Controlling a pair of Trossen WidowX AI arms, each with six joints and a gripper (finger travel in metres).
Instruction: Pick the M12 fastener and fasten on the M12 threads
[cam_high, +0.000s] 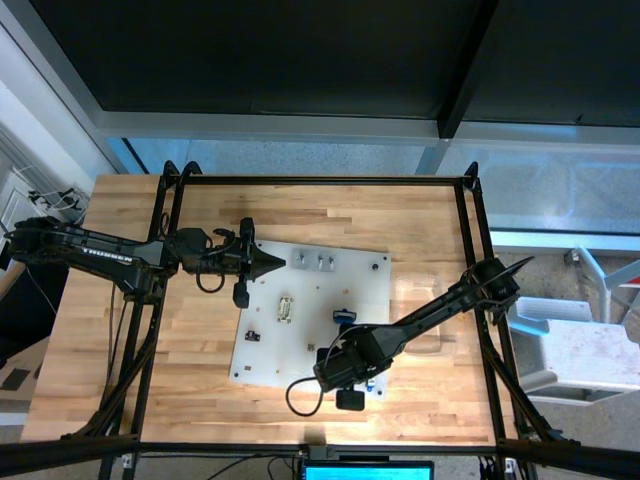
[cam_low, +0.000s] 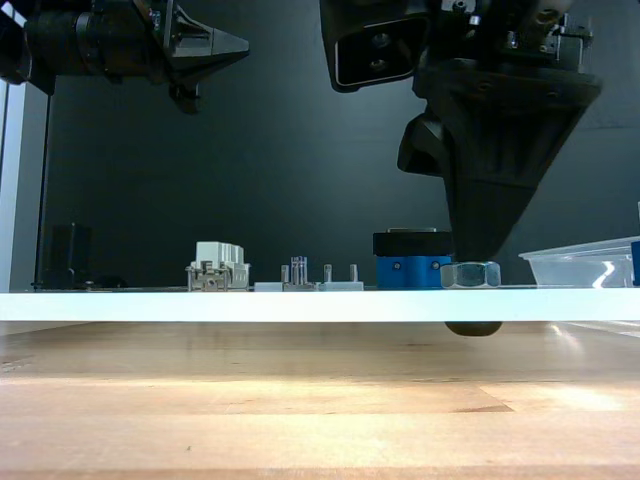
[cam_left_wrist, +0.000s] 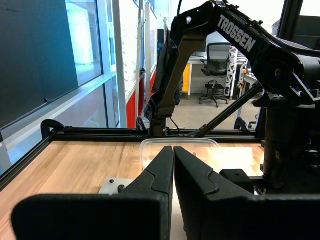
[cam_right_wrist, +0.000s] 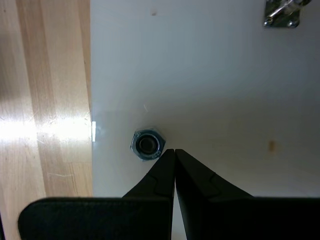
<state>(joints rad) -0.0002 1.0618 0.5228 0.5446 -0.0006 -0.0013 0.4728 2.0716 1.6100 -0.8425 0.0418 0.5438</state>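
Right claw (cam_right_wrist: 174, 150): pressed shut, gripping nothing, tips pointing down at the flat white plastic board (cam_right_wrist: 225, 75).
Small silver hexagonal metal nut (cam_right_wrist: 147, 144): flat on that board near its edge, just beside my tips, not gripped; I cannot tell whether its dark centre is the stud.
Left claw (cam_left_wrist: 173, 148): closed, empty, raised over the board's far left.

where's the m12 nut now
The M12 nut sits flat on the white board by its near right edge, apparently on its stud, just beyond the shut right gripper. The left gripper hangs over the board's far left.
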